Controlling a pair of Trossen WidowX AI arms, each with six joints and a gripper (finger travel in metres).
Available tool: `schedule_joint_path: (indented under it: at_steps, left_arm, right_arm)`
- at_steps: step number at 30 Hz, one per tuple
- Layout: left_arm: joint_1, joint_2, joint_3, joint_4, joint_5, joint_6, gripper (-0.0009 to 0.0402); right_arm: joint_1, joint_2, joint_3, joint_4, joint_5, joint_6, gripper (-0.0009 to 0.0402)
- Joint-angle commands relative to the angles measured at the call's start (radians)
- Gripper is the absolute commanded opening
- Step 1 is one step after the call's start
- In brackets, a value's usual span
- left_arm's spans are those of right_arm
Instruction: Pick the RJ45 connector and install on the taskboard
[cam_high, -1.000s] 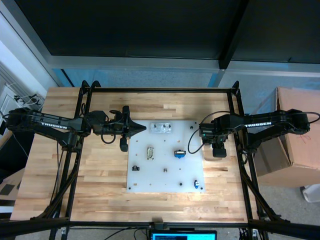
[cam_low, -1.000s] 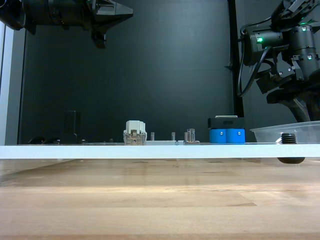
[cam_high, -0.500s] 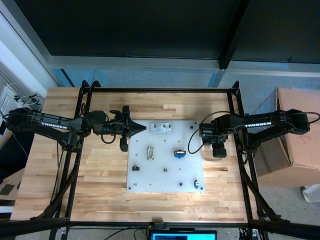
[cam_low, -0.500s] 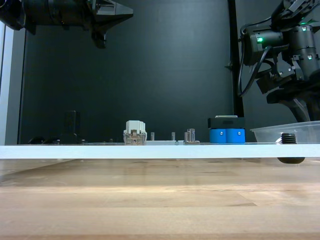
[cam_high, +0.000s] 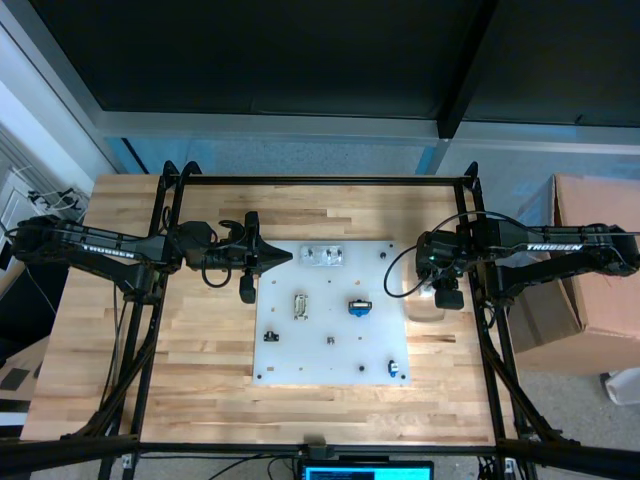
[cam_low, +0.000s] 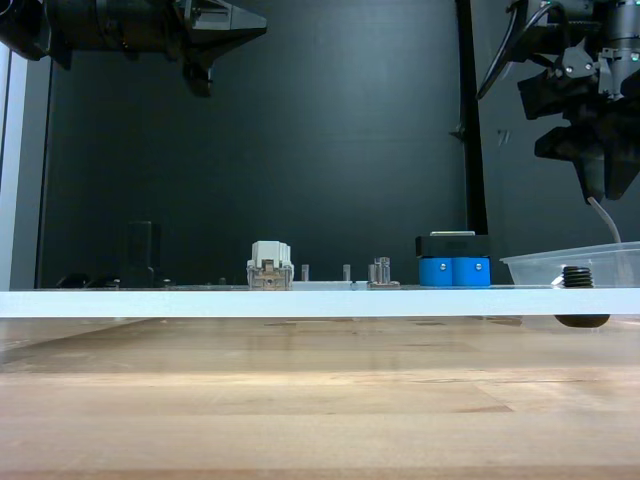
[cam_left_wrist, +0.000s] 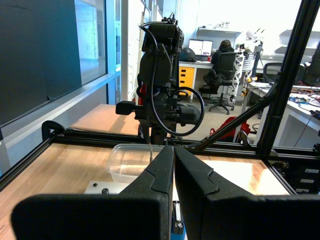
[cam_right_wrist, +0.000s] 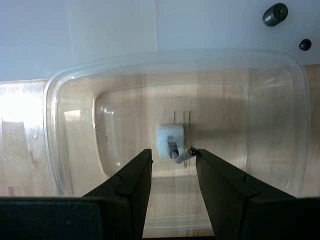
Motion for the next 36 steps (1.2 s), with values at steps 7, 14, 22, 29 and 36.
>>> schedule_joint_path:
  at_steps: [7, 14, 22, 29, 36]
  left_arm:
    - [0.0, 0.0, 0.0, 0.0, 0.0, 0.0, 0.0001]
    - [0.0, 0.0, 0.0, 0.0, 0.0, 0.0, 0.0001]
    - [0.0, 0.0, 0.0, 0.0, 0.0, 0.0, 0.0001]
    - [0.0, 0.0, 0.0, 0.0, 0.0, 0.0, 0.0001]
    - [0.0, 0.0, 0.0, 0.0, 0.0, 0.0, 0.0001]
  right_arm:
    - [0.0, 0.029, -0.011, -0.003, 0.001, 0.003, 0.0122]
    - [0.001, 0.151, -0.045, 0.025, 0.0, 0.008, 0.0122]
    - [0.0, 0.218, -0.086, 0.082, 0.0, -0.016, 0.0122]
    - [0.0, 0.227, -0.086, 0.092, 0.001, -0.015, 0.009]
    - [-0.001, 0.225, -0.087, 0.089, 0.0, -0.016, 0.0006]
